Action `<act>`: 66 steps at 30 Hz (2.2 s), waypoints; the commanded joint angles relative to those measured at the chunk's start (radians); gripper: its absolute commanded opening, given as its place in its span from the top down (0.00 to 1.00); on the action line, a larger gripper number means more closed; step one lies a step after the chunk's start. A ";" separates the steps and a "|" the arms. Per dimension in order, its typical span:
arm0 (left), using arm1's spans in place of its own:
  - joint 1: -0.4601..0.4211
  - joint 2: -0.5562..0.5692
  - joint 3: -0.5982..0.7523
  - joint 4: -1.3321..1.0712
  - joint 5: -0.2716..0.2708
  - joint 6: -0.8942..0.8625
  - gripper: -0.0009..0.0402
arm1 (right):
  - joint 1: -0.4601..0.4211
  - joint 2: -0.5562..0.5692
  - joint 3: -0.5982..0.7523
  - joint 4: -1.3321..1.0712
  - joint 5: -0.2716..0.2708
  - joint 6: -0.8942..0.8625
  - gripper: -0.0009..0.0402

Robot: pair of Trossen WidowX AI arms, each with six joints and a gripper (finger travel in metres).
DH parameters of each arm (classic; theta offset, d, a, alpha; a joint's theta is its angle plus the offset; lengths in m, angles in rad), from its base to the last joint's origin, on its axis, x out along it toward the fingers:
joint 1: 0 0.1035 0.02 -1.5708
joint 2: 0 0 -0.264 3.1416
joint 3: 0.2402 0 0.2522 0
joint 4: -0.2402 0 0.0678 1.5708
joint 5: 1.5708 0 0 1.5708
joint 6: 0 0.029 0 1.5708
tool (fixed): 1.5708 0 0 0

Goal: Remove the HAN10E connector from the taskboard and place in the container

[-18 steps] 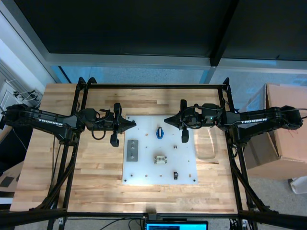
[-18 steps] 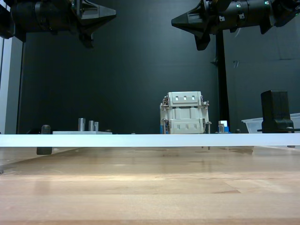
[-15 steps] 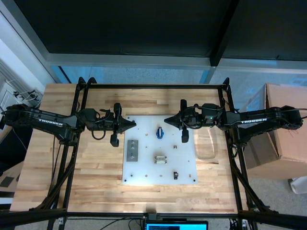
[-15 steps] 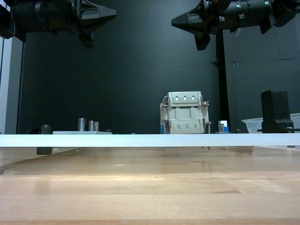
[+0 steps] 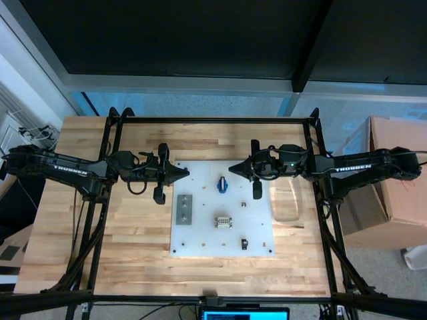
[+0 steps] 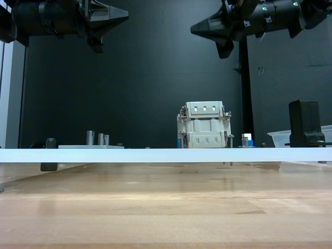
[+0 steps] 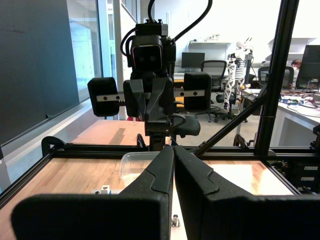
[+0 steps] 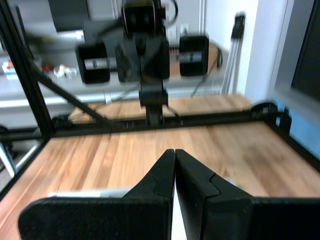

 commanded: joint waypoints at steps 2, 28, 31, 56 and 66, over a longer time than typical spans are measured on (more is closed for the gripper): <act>0.000 0.000 0.000 0.000 0.000 0.000 0.98 | 0.024 0.000 0.076 -0.183 0.002 0.016 0.98; 0.000 0.000 0.000 0.000 0.000 0.000 0.98 | 0.267 0.476 0.855 -1.362 0.106 0.169 0.88; 0.000 0.000 0.000 0.000 0.000 0.000 0.98 | 0.277 0.550 0.938 -1.443 0.105 0.184 0.78; 0.000 0.000 0.000 0.000 0.000 0.000 0.98 | 0.313 0.872 1.179 -1.545 0.093 0.202 0.20; 0.000 0.000 0.000 0.000 0.000 0.000 0.98 | 0.318 0.953 1.176 -1.537 0.068 0.195 0.20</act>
